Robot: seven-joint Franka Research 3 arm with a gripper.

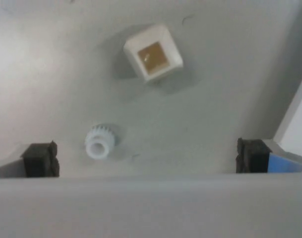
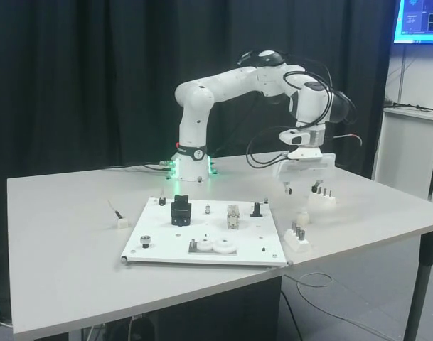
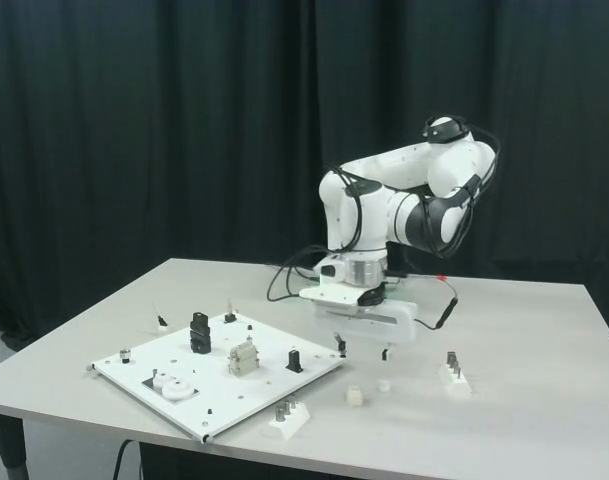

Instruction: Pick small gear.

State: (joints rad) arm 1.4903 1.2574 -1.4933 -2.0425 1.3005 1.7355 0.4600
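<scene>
We see the white arm folded forward from its base, wrist pointing down, the gripper hovering above the worktop with its black fingertips spread wide apart.

This is a robotics lab or test room. A white robot arm is bolted on a grey desk, with black curtains hung all round behind it. Beside the arm lies a white board of small fittings, and a screen glows beyond the curtains.
</scene>
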